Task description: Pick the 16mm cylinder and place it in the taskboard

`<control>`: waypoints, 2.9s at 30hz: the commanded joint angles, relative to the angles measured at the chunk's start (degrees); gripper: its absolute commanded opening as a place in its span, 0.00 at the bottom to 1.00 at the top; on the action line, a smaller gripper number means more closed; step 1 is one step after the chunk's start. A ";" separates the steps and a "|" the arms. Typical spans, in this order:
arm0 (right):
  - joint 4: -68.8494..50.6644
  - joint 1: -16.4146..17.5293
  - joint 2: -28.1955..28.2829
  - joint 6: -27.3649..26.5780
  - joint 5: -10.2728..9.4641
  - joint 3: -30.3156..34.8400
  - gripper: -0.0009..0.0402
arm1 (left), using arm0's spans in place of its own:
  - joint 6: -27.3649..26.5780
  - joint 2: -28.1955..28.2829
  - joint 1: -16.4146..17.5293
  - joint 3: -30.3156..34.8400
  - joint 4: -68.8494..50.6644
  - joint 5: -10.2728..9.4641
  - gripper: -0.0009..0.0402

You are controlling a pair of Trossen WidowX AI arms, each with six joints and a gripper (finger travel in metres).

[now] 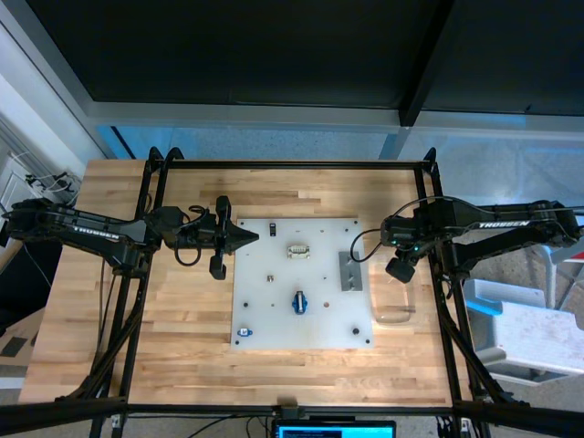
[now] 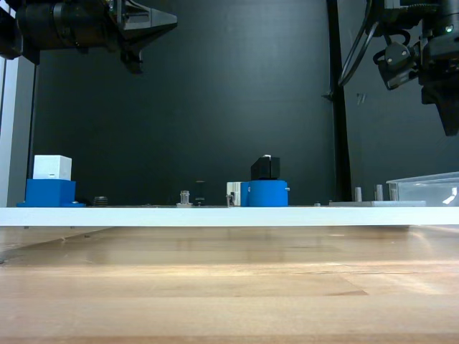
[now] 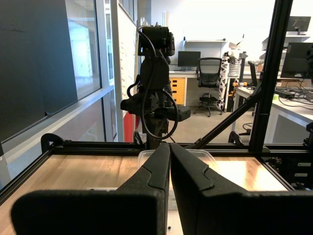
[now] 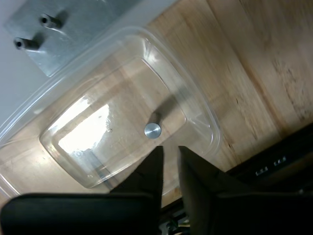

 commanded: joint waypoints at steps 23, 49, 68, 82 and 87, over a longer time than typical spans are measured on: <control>5.33 0.15 4.79 3.80 -0.90 -5.33 0.51 | 0.02 0.00 0.00 0.02 0.00 0.02 0.02; 11.02 1.70 7.39 7.54 -0.98 -9.97 0.51 | 0.00 0.00 0.02 0.02 0.00 0.02 0.02; 17.49 2.29 7.39 8.17 -2.34 -15.19 0.45 | 0.00 0.00 0.00 0.02 0.00 0.02 0.02; 19.17 2.43 7.39 8.17 -2.36 -16.28 0.33 | 0.02 0.00 0.02 0.02 0.00 0.02 0.02; 19.19 2.49 7.39 8.17 -2.38 -16.33 0.27 | 0.02 0.00 0.02 0.02 0.00 0.02 0.02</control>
